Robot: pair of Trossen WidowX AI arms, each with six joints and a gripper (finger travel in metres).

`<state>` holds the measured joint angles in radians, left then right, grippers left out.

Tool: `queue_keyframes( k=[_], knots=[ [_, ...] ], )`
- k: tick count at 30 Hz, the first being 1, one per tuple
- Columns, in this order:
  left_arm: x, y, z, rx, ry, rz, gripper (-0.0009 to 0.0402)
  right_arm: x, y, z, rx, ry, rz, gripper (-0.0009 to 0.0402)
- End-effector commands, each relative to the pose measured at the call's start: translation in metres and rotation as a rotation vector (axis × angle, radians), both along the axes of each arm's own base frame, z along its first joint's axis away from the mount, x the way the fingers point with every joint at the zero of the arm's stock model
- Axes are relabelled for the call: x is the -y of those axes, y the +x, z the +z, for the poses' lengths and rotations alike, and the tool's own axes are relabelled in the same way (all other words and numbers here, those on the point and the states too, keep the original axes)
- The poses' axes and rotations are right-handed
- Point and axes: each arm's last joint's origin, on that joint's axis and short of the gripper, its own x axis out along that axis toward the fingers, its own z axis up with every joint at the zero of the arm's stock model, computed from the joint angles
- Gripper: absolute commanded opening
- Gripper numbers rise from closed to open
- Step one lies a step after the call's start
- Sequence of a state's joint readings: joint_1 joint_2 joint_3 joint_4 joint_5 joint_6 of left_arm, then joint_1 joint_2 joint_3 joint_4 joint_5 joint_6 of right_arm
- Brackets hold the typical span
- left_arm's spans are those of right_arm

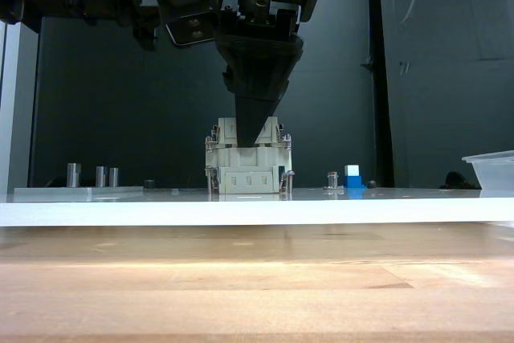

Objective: Remove the HAN10-E connector and place it in the container

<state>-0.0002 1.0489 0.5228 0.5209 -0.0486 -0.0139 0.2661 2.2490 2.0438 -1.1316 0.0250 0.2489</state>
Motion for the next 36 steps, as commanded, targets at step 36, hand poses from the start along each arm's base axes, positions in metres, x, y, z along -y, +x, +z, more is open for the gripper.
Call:
queue_keyframes(
  k=[36],
  knots=[
    [0.000, 0.000, 0.000, 0.000, 0.000, 0.000, 0.0000, 0.007, -0.014, 0.035, 0.046, -0.001, 0.010, 0.0047]
  ],
)
